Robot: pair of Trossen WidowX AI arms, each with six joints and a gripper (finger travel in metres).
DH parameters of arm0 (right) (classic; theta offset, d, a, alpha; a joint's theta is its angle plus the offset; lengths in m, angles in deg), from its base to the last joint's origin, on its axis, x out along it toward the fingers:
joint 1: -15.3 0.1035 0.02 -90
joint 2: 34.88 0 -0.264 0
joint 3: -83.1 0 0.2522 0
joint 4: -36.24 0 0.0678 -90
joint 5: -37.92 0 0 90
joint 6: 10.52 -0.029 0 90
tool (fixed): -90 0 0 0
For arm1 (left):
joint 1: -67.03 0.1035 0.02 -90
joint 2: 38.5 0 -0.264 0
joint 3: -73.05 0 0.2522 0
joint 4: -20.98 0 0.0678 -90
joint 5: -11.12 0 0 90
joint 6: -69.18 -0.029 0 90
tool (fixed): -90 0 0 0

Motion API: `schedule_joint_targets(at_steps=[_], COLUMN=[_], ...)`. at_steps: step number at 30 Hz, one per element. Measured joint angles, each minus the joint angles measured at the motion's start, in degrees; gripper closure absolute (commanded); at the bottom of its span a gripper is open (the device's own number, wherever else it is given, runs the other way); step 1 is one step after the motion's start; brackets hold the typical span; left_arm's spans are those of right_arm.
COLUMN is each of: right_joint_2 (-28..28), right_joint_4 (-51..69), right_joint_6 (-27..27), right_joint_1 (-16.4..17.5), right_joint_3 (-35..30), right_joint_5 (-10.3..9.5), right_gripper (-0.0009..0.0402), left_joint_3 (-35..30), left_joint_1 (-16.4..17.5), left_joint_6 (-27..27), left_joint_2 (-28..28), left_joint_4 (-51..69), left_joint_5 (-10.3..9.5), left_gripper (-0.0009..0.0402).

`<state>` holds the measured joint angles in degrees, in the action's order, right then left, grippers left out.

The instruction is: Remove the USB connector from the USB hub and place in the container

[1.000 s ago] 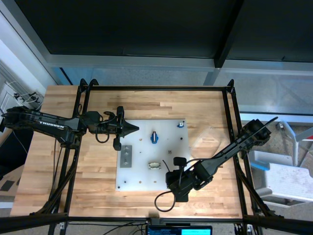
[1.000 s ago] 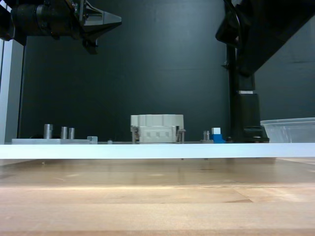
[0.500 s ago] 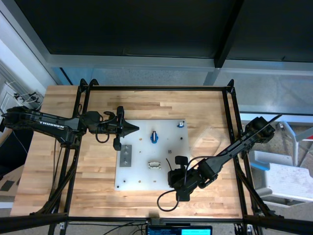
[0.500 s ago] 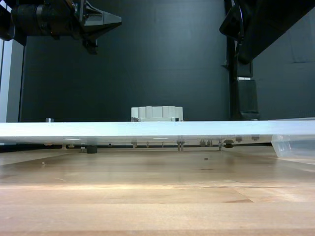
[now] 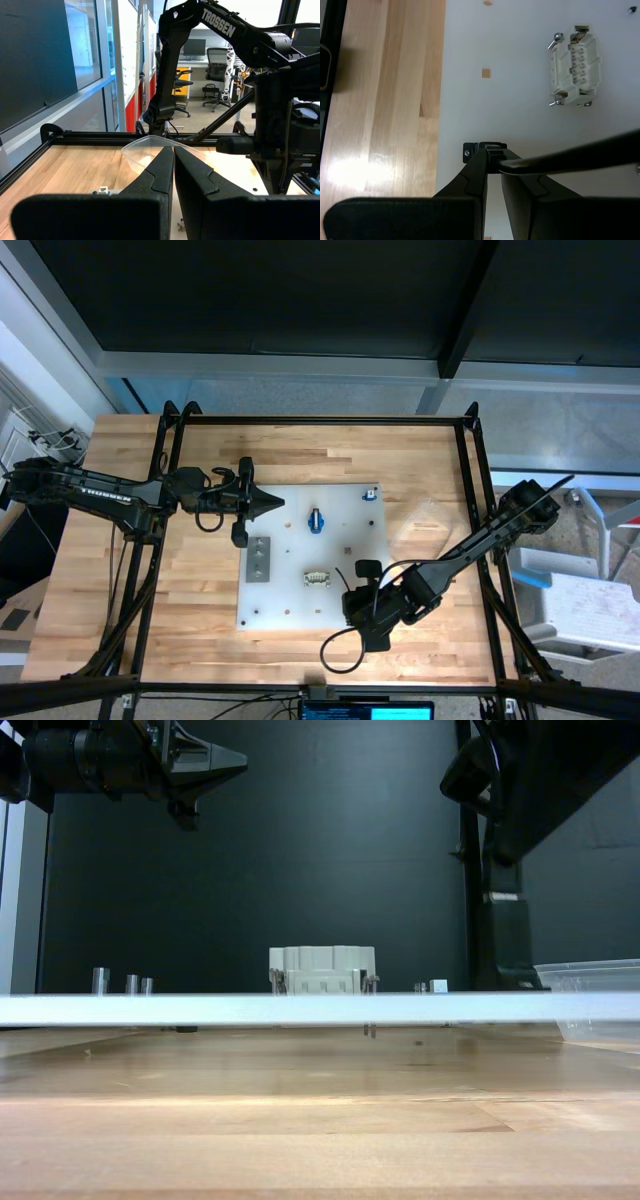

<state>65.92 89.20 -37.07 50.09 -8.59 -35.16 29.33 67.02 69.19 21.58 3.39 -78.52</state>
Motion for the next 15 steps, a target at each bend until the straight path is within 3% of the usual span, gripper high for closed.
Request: schedule_joint_targets(at_steps=[4,10,15], right_joint_2=[0.7,2.8,2.7], right_joint_4=[1.5,5.7,6.4], right_joint_6=[1.2,2.5,2.2], right_joint_1=[-0.5,-1.4,-1.4], right_joint_3=[-2.4,-5.5,-6.0], right_joint_5=[-0.52,-2.97,-3.13], right_gripper=[0.0393,0.0393,0.0393], left_joint_3=[0.0,0.0,0.0], left_joint_1=[0.0,0.0,0.0], left_joint_6=[0.0,0.0,0.0], left_joint_2=[0.0,0.0,0.0], left_joint_4=[0.0,0.0,0.0], left_joint_5=[0.0,0.0,0.0], left_gripper=[0.0392,0.0392,0.0392])
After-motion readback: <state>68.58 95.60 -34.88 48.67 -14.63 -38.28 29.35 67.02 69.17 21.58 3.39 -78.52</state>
